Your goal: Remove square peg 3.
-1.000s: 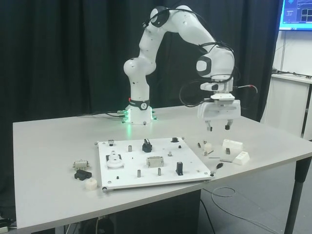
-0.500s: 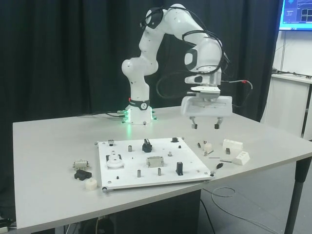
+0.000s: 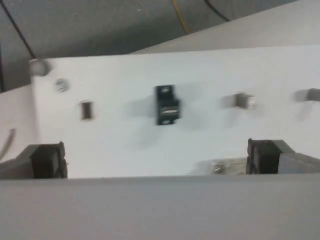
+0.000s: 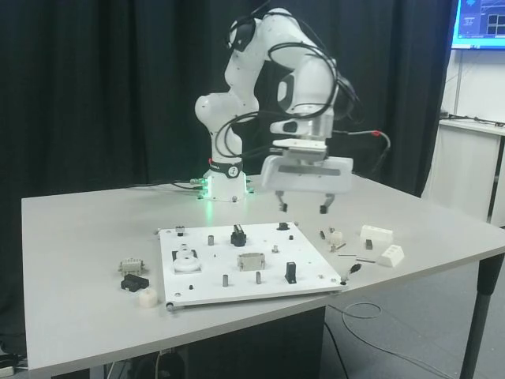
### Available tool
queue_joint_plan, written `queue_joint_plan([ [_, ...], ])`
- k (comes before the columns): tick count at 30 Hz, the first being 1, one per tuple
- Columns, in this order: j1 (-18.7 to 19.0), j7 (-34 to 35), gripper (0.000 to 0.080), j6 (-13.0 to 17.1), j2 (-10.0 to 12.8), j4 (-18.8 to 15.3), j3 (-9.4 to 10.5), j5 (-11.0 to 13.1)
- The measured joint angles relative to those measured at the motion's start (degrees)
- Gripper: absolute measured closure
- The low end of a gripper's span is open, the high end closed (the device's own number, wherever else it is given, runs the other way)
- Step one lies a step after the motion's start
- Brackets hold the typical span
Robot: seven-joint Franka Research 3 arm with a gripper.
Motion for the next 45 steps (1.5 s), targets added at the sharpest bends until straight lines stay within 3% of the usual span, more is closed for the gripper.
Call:
queue_joint_plan([
  [13,-8.4,-6.1,0.0003,-0.4,3.3,2.7,4.12,3.1],
  [45,-13.0,-12.4,0.0003,0.4,13.7,9.0,4.28,9.3],
])
